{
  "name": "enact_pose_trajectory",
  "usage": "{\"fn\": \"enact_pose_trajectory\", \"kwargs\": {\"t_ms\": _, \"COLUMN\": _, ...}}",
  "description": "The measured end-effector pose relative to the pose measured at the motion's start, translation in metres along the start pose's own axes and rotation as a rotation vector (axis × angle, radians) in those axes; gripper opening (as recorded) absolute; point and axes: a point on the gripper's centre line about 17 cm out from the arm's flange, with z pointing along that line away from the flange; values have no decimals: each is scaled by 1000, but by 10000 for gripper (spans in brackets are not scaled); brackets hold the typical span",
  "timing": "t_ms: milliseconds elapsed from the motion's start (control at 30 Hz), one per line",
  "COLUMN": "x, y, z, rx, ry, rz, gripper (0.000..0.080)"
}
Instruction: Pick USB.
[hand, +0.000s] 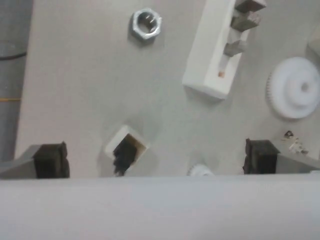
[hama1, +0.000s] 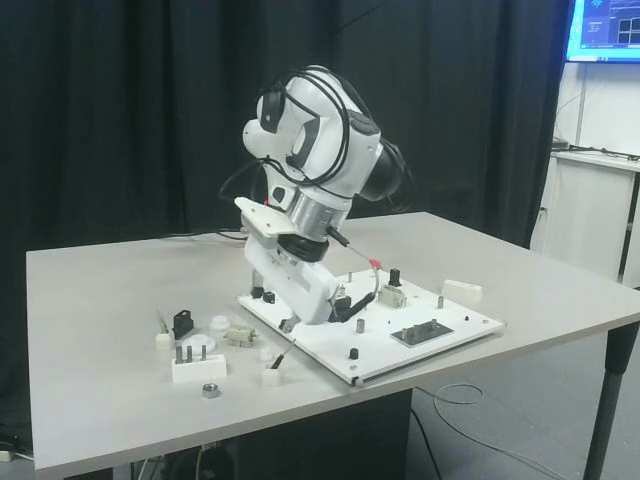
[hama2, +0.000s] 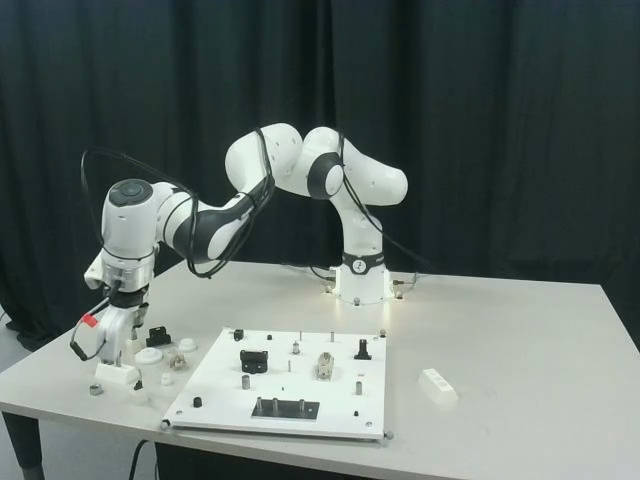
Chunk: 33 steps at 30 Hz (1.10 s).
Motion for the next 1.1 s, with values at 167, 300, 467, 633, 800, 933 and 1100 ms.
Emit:
{"fn": "enact_pose_trajectory", "kwargs": {"t_ms": 167, "x": -9, "y": -9, "z": 4, "rx": 21, "ry": -22, "rz": -2, "gripper": 768}}
{"fn": "enact_pose_trajectory", "kwargs": {"t_ms": 300, "x": -16, "y": -15, "z": 10, "rx": 29, "ry": -33, "rz": -6, "gripper": 768}}
{"fn": "enact_pose_trajectory", "kwargs": {"t_ms": 467, "x": -24, "y": -18, "z": 21, "rx": 21, "ry": -38, "rz": -15, "gripper": 799}}
{"fn": "enact_pose_trajectory", "kwargs": {"t_ms": 633, "x": -29, "y": -19, "z": 34, "rx": 9, "ry": -43, "rz": -35, "gripper": 800}}
{"fn": "enact_pose_trajectory", "kwargs": {"t_ms": 800, "x": -33, "y": -20, "z": 46, "rx": 0, "ry": -46, "rz": -47, "gripper": 800}}
{"fn": "enact_pose_trajectory", "kwargs": {"t_ms": 933, "x": -35, "y": -20, "z": 55, "rx": -6, "ry": -48, "rz": -57, "gripper": 800}}
{"fn": "enact_pose_trajectory", "kwargs": {"t_ms": 1100, "x": -37, "y": -19, "z": 63, "rx": -13, "ry": -50, "rz": -67, "gripper": 800}}
